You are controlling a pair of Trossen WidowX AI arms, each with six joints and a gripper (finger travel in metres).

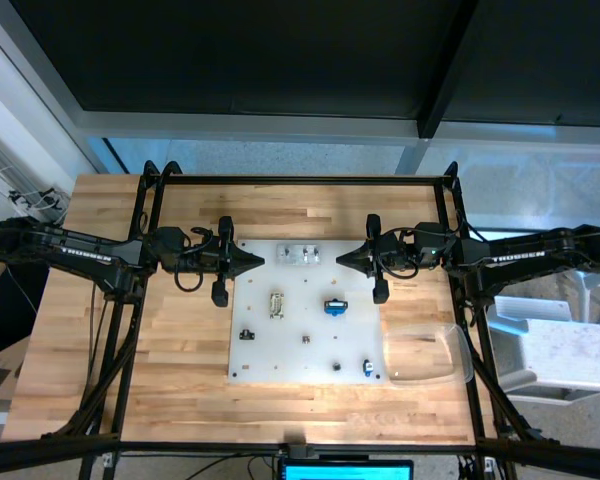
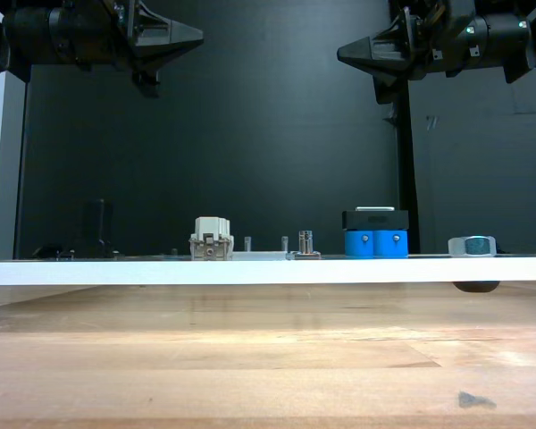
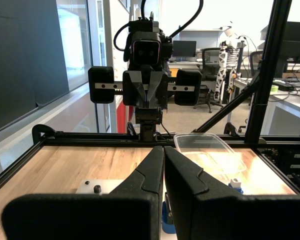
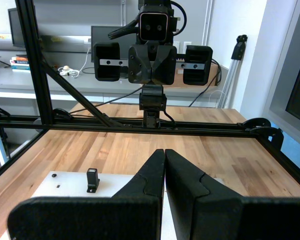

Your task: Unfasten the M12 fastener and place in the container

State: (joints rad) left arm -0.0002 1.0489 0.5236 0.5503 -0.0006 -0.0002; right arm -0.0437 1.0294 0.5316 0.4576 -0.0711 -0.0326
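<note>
Fastener [image 1: 338, 367] upright, left tool [image 1: 261, 261], right tool [image 1: 340, 258] aloft

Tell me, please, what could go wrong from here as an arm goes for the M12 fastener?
1. The left gripper and right gripper hover shut above the far part of the white board. Whichever descends must open first, or it may butt the M12 fastener.
2. A small blue connector stands close beside the fastener, so the fingers could clip it.
3. The container is shallow and lies off the board, so a dropped fastener might bounce out.
</note>
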